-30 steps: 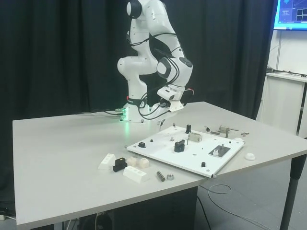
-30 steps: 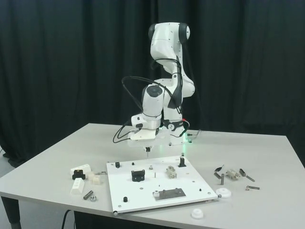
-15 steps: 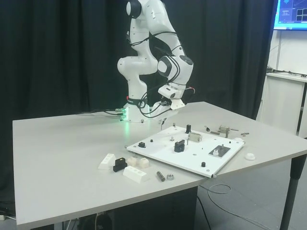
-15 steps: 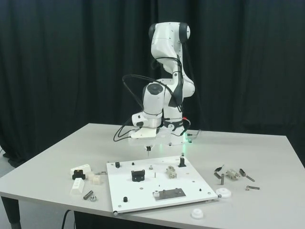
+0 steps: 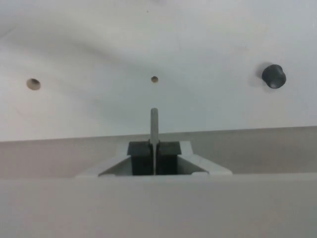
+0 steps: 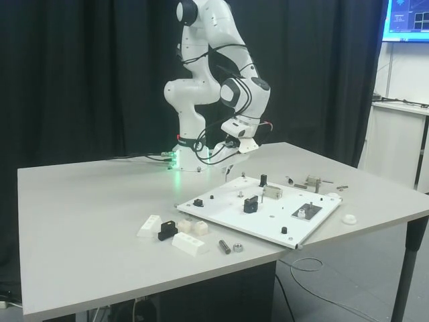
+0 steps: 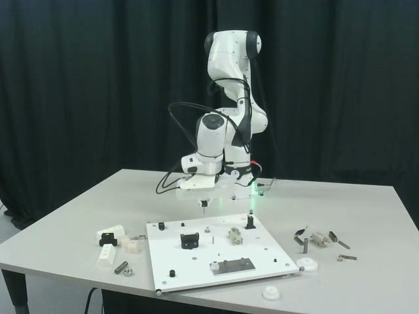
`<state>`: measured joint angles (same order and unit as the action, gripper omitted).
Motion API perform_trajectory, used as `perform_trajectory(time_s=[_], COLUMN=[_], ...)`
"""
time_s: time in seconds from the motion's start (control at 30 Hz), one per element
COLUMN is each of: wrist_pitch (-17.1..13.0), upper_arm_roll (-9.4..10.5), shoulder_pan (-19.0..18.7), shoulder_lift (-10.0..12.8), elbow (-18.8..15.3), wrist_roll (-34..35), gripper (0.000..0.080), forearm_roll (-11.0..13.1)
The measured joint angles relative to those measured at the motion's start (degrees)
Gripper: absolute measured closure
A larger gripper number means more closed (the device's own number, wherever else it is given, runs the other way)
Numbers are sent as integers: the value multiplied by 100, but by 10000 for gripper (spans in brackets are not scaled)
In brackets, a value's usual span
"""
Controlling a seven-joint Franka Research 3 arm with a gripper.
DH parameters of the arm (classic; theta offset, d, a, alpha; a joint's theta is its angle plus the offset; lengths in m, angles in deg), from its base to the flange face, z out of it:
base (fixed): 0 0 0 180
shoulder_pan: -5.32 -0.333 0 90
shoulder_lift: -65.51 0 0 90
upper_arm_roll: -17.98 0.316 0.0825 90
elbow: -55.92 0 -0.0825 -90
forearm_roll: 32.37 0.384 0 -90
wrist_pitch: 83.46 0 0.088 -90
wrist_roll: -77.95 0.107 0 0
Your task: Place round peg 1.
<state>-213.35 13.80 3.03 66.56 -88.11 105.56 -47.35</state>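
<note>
Wrist view: the gripper (image 5: 154,148) has its two black fingers (image 5: 140,157) clenched on round peg 1 (image 5: 154,124), a thin grey pin that projects straight out from between the pads. Beyond the peg tip lies the white board (image 5: 99,44). A small hole (image 5: 154,79) sits in line with the peg, just past its tip. A larger hole (image 5: 33,84) and a black knob (image 5: 273,76) lie well apart on either side. The board edge and the grey table (image 5: 59,153) run across behind the fingers.

First room view: the white arm (image 6: 221,74) holds the gripper (image 6: 232,161) above the table, near the far edge of the board (image 6: 268,218). White blocks (image 6: 189,243) and a black part (image 6: 167,231) lie at 9 o'clock from the board.

Second room view: the gripper (image 7: 204,203) hangs above the far edge of the board (image 7: 262,252), with the peg (image 7: 204,209) pointing down, clear of the surface. A black bracket (image 7: 190,241) stands on the board at 6 o'clock from the gripper.
</note>
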Motion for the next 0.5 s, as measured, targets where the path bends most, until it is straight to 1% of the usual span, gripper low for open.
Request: perform_trajectory(time_s=[0.5], wrist_pitch=[-42], upper_arm_roll=[0], shoulder_pan=[0], shoulder_lift=[0], elbow=[0], wrist_roll=[0], gripper=[776], forearm_roll=[47])
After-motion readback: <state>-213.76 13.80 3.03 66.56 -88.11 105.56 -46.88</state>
